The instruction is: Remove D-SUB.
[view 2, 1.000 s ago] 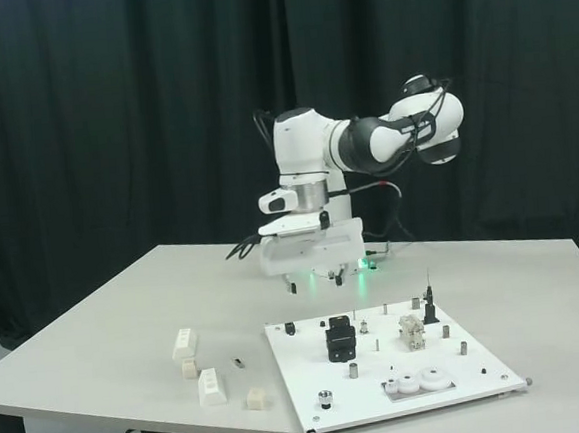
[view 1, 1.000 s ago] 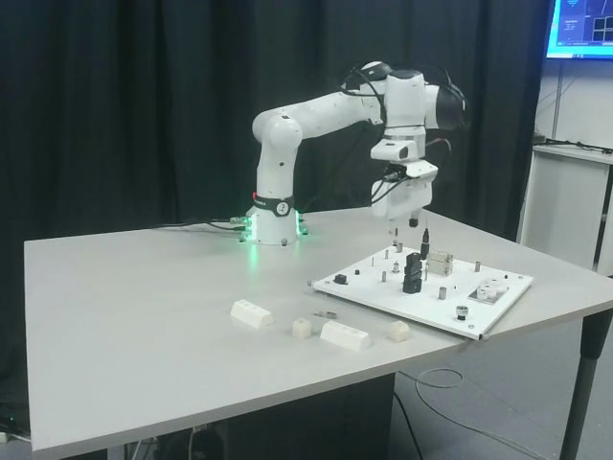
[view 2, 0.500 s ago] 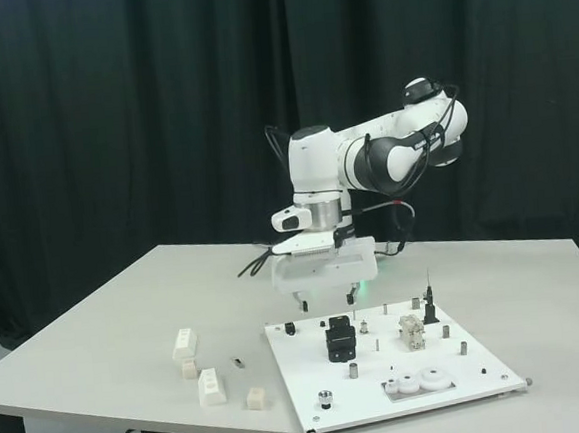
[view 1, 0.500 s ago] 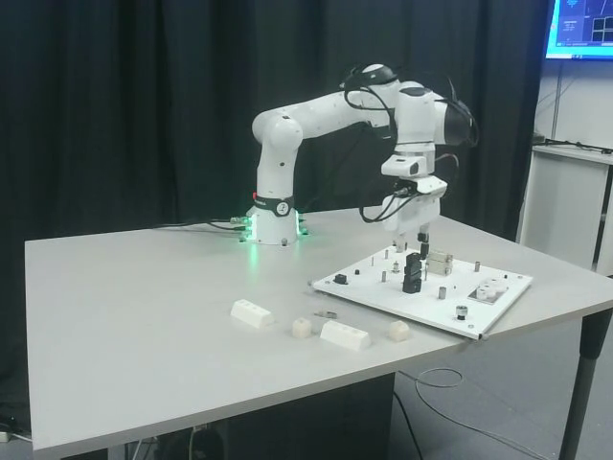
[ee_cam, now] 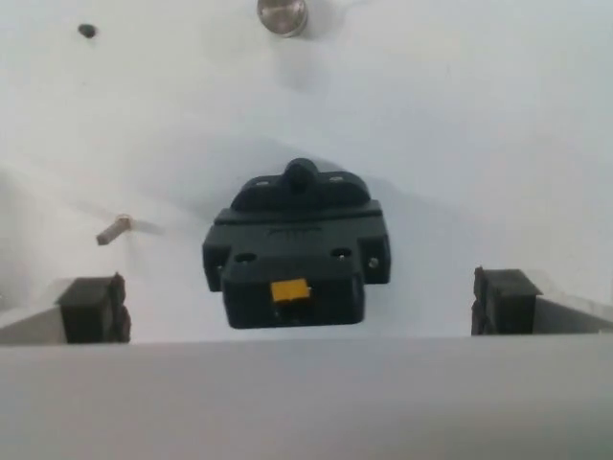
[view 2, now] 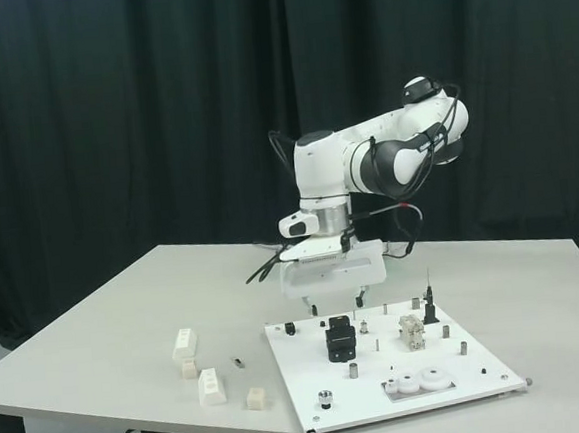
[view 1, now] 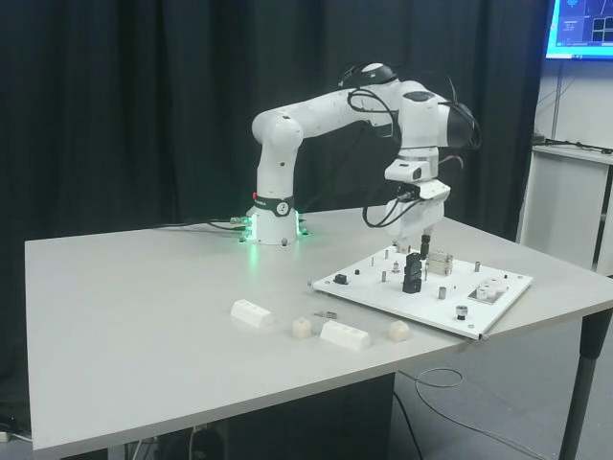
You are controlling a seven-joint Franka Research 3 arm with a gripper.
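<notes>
One black D-SUB [ee_cam: 296,246] sits on white board [view 2: 314,395].

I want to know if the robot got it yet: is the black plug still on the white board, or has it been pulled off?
Still on. The black plug sits on the white board, with the open fingers on either side, not touching it.

No legible text, label, brand or number found. The black connector [ee_cam: 296,246] on the white board [view 1: 498,311] bears faint embossed marks across its face, unreadable. The wall screen [view 1: 580,27] shows small lines of figures, also unreadable.
</notes>
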